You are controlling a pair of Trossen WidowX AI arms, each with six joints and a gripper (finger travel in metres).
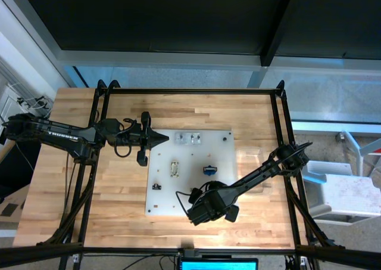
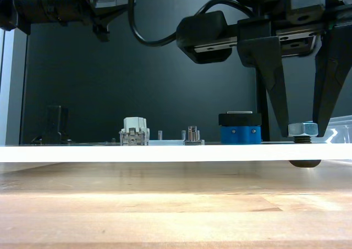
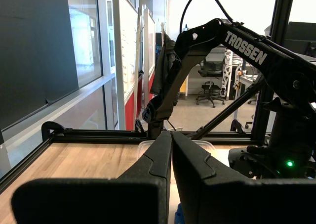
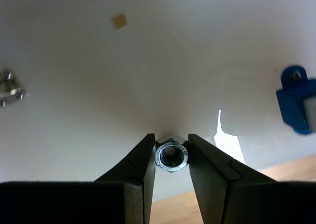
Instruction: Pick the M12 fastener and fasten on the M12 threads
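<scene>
Wood table (image 1: 59, 180) w/ white board (image 1: 161, 204) on it.

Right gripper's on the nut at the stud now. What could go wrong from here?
1. The M12 nut sits high on its stud, ribs showing beneath; if tilted, turning could cross-thread it.
2. The right gripper pinches the nut only at its fingertips, so it might slip.
3. The stud stands near the white board's near edge; a dropped nut could roll off.
The left gripper is parked shut by the board's far left, clear of this.
</scene>
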